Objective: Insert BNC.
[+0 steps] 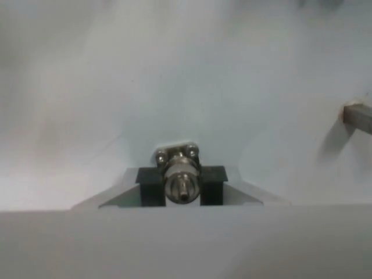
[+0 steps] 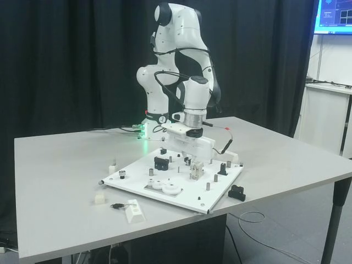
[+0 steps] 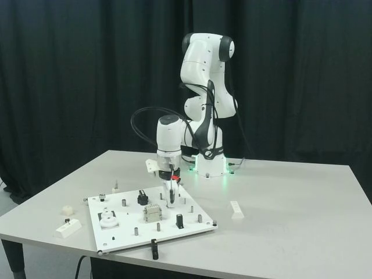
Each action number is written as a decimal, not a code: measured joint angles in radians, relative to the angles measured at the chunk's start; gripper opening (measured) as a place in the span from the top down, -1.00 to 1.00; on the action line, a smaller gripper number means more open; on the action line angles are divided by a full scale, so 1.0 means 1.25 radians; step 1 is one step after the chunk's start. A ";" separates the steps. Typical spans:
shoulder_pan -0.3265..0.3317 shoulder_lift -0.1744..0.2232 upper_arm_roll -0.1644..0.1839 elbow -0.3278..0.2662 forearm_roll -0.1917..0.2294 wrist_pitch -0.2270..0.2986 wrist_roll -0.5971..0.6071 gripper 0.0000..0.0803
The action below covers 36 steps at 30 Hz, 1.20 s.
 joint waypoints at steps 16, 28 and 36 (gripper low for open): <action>0.000 0.000 0.000 0.000 0.001 0.001 0.091 0.69; -0.001 0.000 0.000 -0.002 0.009 0.005 0.124 0.69; -0.007 0.002 0.000 -0.002 0.010 0.010 0.124 0.55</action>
